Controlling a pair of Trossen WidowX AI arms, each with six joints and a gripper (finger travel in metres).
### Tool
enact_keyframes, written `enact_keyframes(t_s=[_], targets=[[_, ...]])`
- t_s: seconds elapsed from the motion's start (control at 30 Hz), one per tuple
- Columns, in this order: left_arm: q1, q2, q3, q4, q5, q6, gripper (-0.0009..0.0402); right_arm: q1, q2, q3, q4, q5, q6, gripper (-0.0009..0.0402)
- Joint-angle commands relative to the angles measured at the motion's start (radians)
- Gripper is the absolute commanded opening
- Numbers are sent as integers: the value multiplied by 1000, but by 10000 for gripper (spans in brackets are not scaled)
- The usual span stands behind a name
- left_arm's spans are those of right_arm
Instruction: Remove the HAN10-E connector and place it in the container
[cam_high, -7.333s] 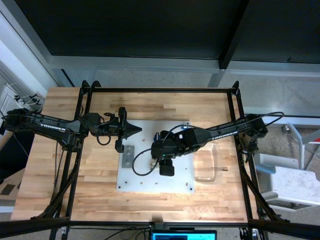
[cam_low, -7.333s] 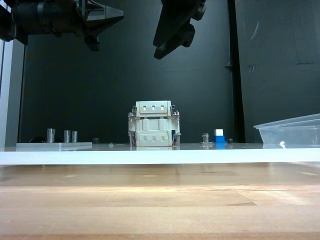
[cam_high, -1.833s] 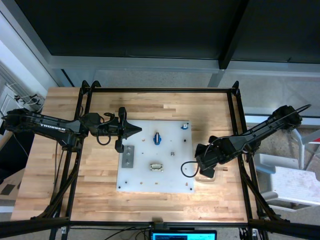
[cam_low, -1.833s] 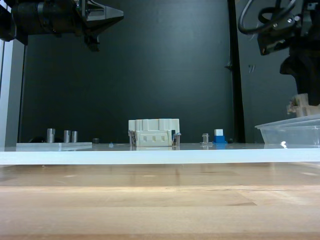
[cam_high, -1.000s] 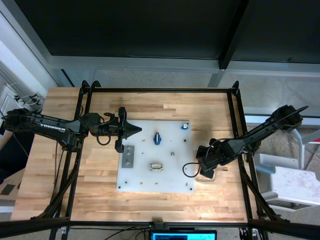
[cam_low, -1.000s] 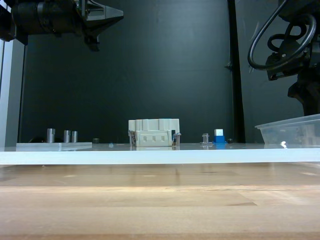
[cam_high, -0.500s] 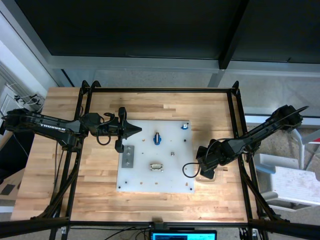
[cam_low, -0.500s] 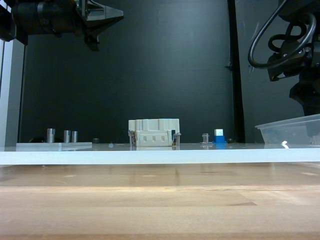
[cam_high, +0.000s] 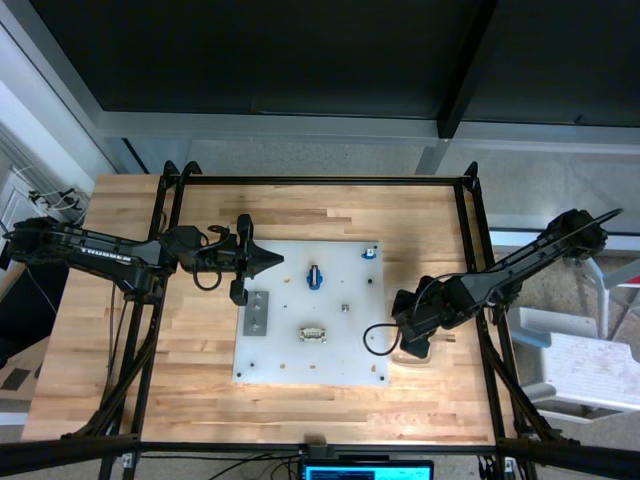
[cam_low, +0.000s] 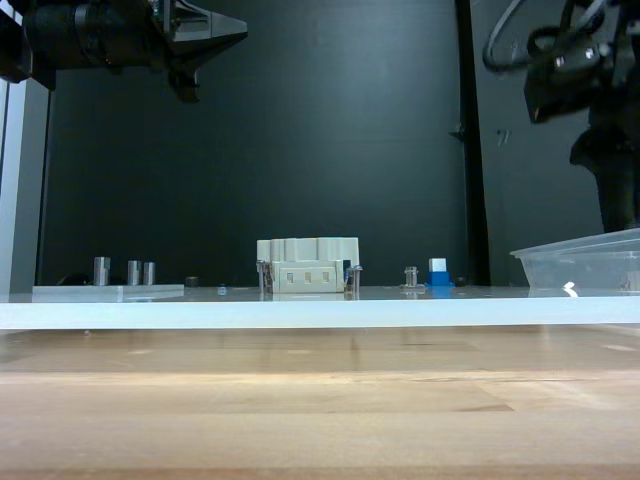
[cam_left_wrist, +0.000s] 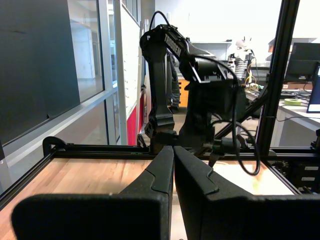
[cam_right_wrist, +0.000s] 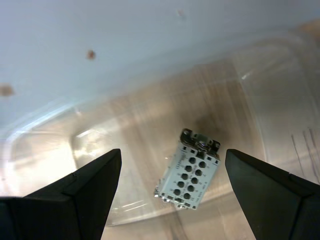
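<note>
Beige HAN10-E connector (cam_right_wrist: 191, 175) lies in the container (cam_right_wrist: 115, 125). Next, withdraw your right gripper (cam_right_wrist: 172, 155) above it, jaws apart. The left gripper (cam_left_wrist: 173, 150) waits far left, jaws together.

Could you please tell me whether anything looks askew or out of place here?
Only mildly: the HAN10-E connector lies slanted inside the container, under the open right gripper. The left gripper hangs shut near the board's far-left corner. Nothing else stands out.
</note>
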Motion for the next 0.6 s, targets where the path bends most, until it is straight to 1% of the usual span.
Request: enact_keyframes(t_s=[0.03,0.23,0.6], targets=[[0,0,0,0,0,0,0,2,-3,29,-26,4,-4,285],[0,0,0,0,0,0,0,4,-2,53,-31,4,-18,286],[0,0,0,0,0,0,0,4,-2,53,-31,3,-15,286]])
